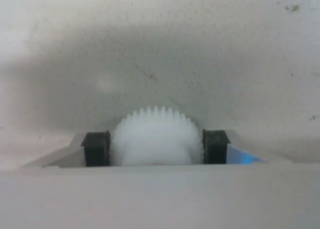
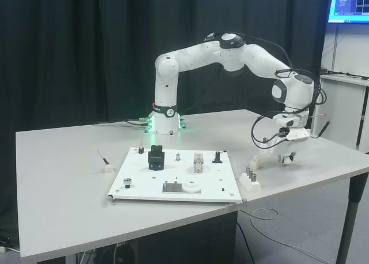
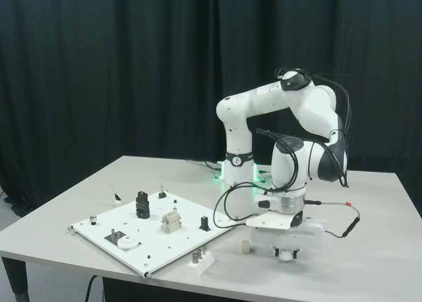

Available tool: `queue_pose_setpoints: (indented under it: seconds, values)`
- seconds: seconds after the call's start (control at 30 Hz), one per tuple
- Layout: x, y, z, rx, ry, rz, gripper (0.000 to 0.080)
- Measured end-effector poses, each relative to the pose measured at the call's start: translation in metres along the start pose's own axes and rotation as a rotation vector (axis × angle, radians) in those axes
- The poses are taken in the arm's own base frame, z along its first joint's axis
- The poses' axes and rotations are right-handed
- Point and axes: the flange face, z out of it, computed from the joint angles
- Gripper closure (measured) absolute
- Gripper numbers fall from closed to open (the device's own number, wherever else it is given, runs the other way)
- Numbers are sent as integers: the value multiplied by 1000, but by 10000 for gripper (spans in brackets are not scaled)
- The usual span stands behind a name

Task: Insert medium gear.

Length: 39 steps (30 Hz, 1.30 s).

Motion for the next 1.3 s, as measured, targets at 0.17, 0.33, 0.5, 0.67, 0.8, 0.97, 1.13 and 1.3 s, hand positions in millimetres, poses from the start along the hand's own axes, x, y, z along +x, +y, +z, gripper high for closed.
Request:
queue_pose_setpoints:
  seconds: [0.17, 0.33, 0.5, 0.67, 0.8, 0.97, 1.13, 1.3]
  values:
    - [2, 2, -11, 4, -6, 5, 404]
    - [4, 3, -18, 5, -11, 4, 406]
    - [5, 4, -21, 7, -10, 3, 406]
    - [4, 3, -22, 9, -11, 2, 406]
    - [4, 3, -23, 10, -12, 1, 406]
    - [4, 3, -23, 10, -12, -1, 406]
    - [4, 3, -23, 10, -12, -2, 406]
    - [4, 3, -23, 10, -12, -4, 406]
